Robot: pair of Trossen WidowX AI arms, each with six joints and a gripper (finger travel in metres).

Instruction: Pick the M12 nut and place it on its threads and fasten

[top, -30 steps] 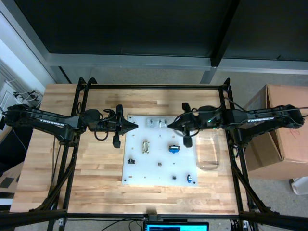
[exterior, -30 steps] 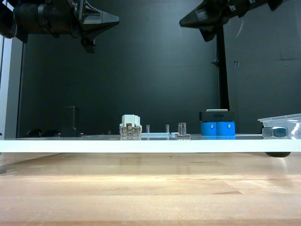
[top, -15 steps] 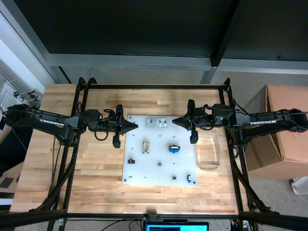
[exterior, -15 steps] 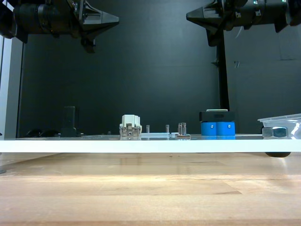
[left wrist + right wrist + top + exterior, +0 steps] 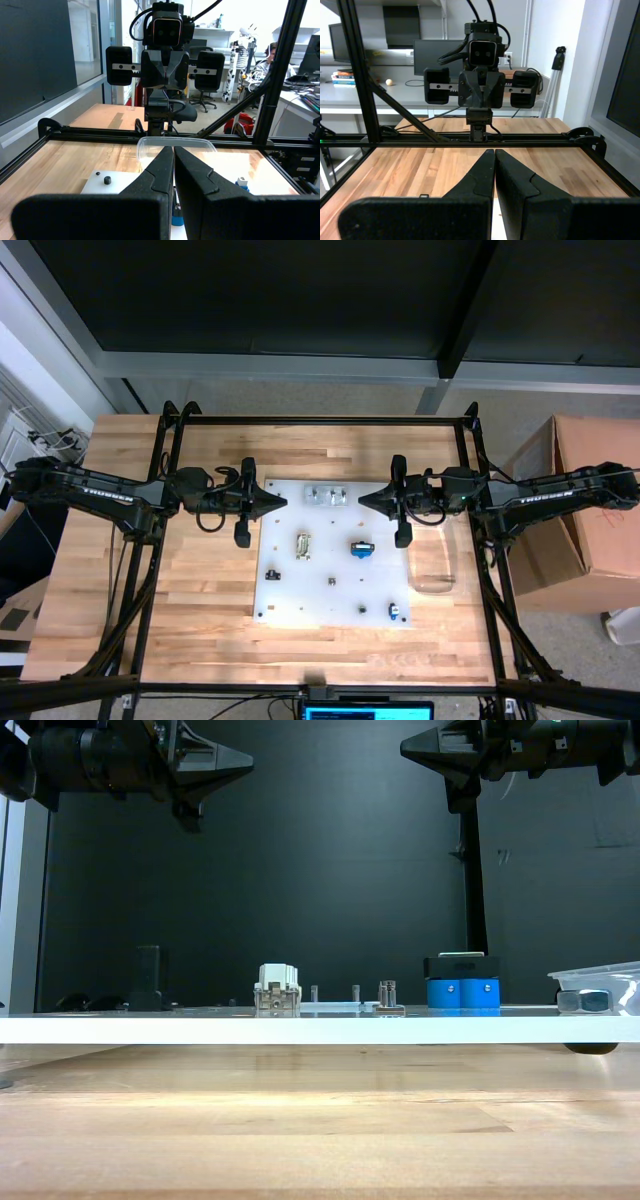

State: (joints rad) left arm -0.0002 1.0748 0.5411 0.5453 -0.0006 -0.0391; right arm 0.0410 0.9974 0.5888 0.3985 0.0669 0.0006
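So the M12 nut (image 5: pixel 583 1002) is a small silver hex nut, shiny, with its flat sides facing the low camera. It's at the near right edge of the white board (image 5: pixel 300 590). From the low view you'd swear it's inside the clear tray (image 5: pixel 432 587), but the high view shows it as a little pale spot on the board itself, just beside the tray and not in it. It's on its stud, sitting low. I can't see any black ribs under it, so the stud is pretty much hidden.

The left gripper (image 5: pixel 283 502) hangs high over the board's far left edge, pointing inward. Its fingers are pressed together with nothing between them.

The right gripper (image 5: pixel 362 499) hangs high over the far right part of the board and points back at the left one. Its fingers are also pressed together and empty, and it's well apart from the nut.

Also on the board are a blue block (image 5: pixel 361 549) right of the middle and a white connector (image 5: pixel 303 545) left of the middle. The tray runs along the board's right edge.
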